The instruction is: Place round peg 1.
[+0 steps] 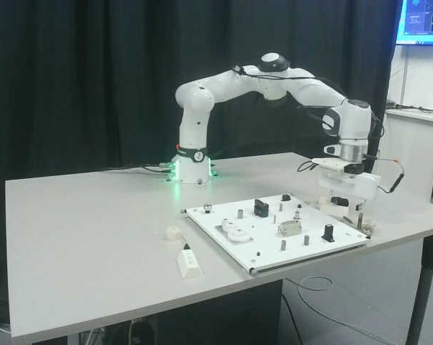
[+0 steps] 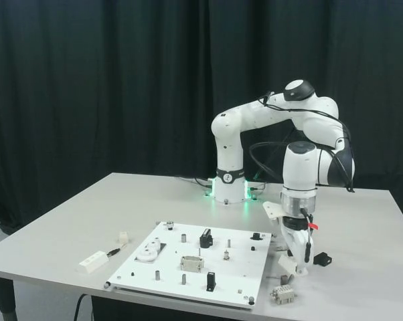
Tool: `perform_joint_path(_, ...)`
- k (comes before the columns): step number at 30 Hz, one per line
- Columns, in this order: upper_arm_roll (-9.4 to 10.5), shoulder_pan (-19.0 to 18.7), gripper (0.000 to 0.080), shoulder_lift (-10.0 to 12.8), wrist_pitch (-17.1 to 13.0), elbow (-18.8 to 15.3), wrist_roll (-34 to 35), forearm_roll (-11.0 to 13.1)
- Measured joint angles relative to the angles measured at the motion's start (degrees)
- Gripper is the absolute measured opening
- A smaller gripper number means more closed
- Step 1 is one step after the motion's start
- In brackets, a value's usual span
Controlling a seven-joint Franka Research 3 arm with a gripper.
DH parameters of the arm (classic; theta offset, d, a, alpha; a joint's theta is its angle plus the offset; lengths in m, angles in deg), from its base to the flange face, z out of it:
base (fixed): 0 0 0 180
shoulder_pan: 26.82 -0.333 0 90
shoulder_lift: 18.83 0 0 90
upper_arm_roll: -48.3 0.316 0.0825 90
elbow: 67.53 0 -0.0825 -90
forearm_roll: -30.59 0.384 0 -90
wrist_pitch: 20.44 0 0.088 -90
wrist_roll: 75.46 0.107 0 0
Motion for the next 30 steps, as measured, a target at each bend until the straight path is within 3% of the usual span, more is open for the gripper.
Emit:
perform_joint_path(14,-0.41,-0.1,0.08,-0.9,1.2,0.2,0.5,-0.4)
perform_joint_path(30,-2.91,-0.5,0.08,-1.0,3.3,0.2,0.7,-1.0)
